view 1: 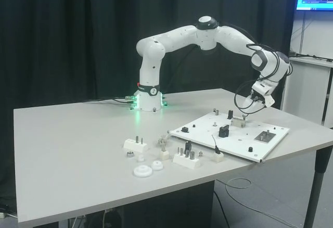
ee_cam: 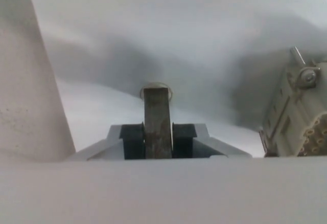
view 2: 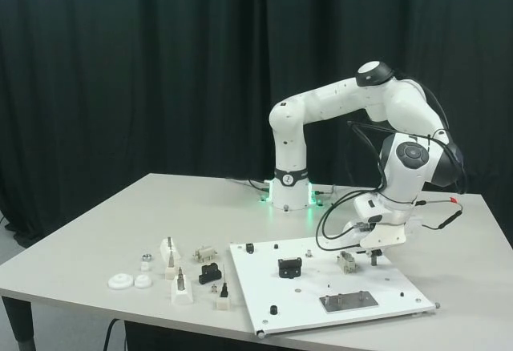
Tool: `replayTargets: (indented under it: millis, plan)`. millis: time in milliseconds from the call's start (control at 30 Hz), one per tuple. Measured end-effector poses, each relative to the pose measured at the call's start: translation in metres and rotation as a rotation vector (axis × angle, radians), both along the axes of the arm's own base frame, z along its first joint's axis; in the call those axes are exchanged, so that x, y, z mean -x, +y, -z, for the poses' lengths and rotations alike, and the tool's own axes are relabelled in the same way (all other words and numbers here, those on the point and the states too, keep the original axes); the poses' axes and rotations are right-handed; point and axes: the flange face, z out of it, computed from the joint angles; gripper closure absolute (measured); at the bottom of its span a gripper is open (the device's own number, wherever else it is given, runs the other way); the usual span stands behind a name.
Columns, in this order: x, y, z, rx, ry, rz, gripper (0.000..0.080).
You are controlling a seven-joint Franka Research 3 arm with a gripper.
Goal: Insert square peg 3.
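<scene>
My gripper [ee_cam: 157, 141] is shut on a grey square peg [ee_cam: 157, 124], which stands out past the black finger pads [ee_cam: 133, 139]. The wrist view shows the peg's tip over a small ring-shaped mark on the white board [ee_cam: 102, 106]. From the room cameras, the gripper [view 1: 248, 108] [view 2: 374, 248] hangs low over the far right part of the white board [view 1: 208, 134] [view 2: 256, 287]. The peg [view 2: 374, 257] points down, close to the board. Whether it touches the board cannot be told.
A pale connector block [ee_cam: 299, 116] [view 2: 346, 261] sits on the board right beside the gripper. The board also carries a black part [view 2: 289, 267], a grey metal plate [view 2: 350, 300] and small posts. White holders with pegs [view 1: 187, 157] and white gears [view 1: 141, 172] lie on the table near its front.
</scene>
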Motion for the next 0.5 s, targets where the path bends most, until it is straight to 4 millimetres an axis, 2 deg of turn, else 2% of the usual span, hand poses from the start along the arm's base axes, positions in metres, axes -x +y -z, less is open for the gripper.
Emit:
replayTargets:
  millis: [133, 167, 333, 367, 500]
  plan:
    - [0.000, 0.000, 0.000, 0.001, -0.004, -0.001, 0.0691]
    - [0.000, 0.000, 0.000, 0.001, -0.005, -0.002, 0.0626]
    - [-0.001, 0.001, -0.004, -0.001, -0.010, -0.017, 0.0626]
    - [-0.001, 0.001, -0.006, 0.000, -0.012, -0.018, 0.0231]
    - [-0.002, 0.000, -0.012, 0.007, -0.023, -0.022, 0.0231]
